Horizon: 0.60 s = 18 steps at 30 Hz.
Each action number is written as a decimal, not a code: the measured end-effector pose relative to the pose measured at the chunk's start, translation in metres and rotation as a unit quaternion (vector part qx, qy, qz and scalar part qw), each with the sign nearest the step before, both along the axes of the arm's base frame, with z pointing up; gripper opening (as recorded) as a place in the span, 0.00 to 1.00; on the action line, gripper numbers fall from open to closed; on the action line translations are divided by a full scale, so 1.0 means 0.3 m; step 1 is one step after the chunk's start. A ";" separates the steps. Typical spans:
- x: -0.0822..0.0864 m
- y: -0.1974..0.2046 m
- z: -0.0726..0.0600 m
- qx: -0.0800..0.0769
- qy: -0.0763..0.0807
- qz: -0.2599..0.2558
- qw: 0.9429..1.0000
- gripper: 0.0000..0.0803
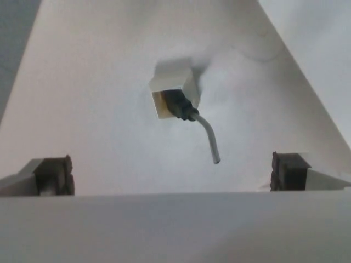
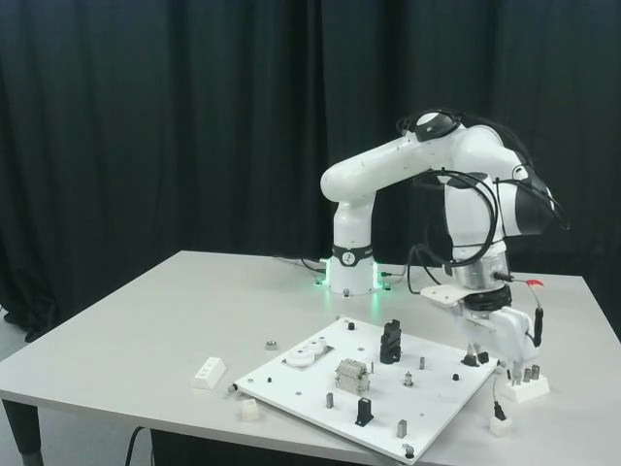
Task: Pick USB.
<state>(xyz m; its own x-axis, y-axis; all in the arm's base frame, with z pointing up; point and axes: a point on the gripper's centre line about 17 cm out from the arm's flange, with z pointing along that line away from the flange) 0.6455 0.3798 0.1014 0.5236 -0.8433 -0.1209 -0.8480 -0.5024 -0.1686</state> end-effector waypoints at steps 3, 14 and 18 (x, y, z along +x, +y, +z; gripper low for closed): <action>-0.009 0.012 -0.011 0.001 0.002 -0.002 1.000 1.00; -0.013 0.001 -0.049 -0.005 -0.004 -0.007 1.000 1.00; -0.010 -0.017 -0.067 -0.010 -0.008 -0.012 1.000 1.00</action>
<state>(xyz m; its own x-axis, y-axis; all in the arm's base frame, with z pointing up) 0.6425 0.3749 0.0814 0.5054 -0.8576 -0.0954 -0.8570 -0.4859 -0.1716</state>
